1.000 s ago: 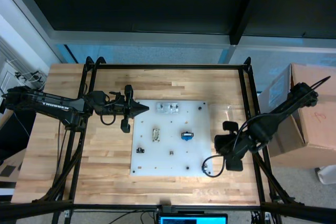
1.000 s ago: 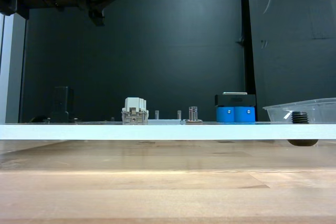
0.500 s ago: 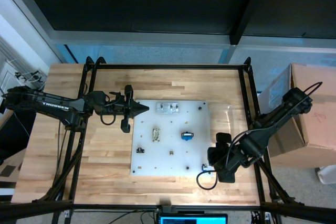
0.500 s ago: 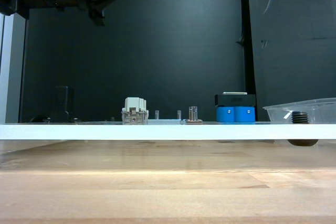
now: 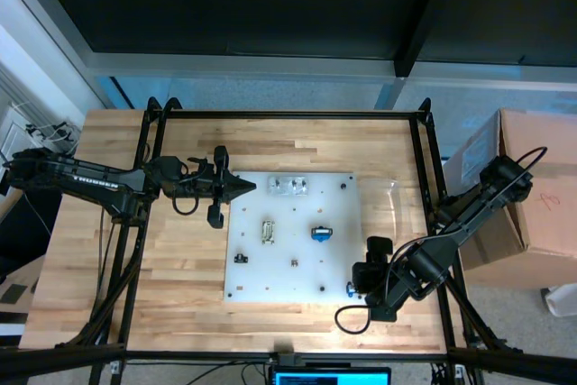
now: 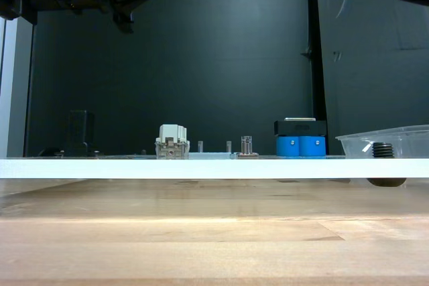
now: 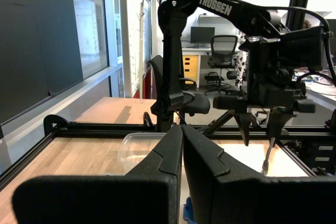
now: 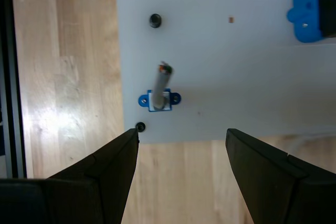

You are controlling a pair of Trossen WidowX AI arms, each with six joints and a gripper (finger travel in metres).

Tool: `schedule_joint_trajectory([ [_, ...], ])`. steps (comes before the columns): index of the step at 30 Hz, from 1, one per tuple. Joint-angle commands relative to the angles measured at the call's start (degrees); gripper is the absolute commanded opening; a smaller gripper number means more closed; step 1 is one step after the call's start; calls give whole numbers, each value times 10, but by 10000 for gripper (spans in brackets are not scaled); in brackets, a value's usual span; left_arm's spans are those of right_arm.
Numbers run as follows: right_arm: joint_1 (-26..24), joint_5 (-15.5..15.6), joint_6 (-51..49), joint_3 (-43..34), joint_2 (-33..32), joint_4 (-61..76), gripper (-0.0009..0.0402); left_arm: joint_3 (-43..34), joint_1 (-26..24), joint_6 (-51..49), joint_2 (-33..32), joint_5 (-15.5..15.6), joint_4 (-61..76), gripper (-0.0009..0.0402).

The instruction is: Remove the RJ45 connector from the taskboard and place in the container

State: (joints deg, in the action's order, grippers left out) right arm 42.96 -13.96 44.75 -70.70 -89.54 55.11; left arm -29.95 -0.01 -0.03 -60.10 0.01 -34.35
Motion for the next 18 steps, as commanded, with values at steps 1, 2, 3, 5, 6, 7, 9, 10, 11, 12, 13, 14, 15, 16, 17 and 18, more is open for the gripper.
schedule_joint_trajectory([
  [1, 2, 0, 0, 18, 0, -32, 232, 0, 0, 0, 0, 0, 0, 0],
  [2, 2, -3, 0, 22, 0, -37, 232, 0, 0, 0, 0, 0, 0, 0],
  [3, 3, -14, 0, 26, 0, -40, 232, 0, 0, 0, 0, 0, 0, 0],
  [5, 3, -17, -1, 34, 0, -50, 232, 0, 0, 0, 0, 0, 0, 0],
  [6, 3, -17, 0, 39, 0, -57, 232, 0, 0, 0, 0, 0, 0, 0],
  [7, 3, -17, 0, 45, 0, -66, 232, 0, 0, 0, 0, 0, 0, 0],
  [9, 3, -17, 0, 58, 0, -88, 232, 0, 0, 0, 0, 0, 0, 0],
  [10, 3, -17, 1, 64, 0, -97, 232, 0, 0, 0, 0, 0, 0, 0],
  [11, 4, -19, 3, 69, -1, -102, 232, 0, 0, 0, 0, 0, 0, 0],
  [12, 4, -24, 3, 71, -4, -105, 232, 0, 0, 0, 0, 0, 0, 0],
  [13, 4, -30, 2, 72, -8, -106, 232, 0, 0, 0, 0, 0, 0, 0],
  [14, 4, -31, 1, 73, -11, -108, 232, 0, 0, 0, 0, 0, 0, 0],
  [15, 4, -31, -1, 75, -15, -113, 232, 0, 0, 0, 0, 0, 0, 0],
  [16, 4, -30, -2, 76, -19, -119, 232, 0, 0, 0, 0, 0, 0, 0],
  [17, 4, -31, -3, 78, -20, -127, 232, 0, 0, 0, 0, 0, 0, 0],
  [18, 5, -30, -3, 82, -22, -136, 232, 0, 0, 0, 0, 0, 0, 0],
])
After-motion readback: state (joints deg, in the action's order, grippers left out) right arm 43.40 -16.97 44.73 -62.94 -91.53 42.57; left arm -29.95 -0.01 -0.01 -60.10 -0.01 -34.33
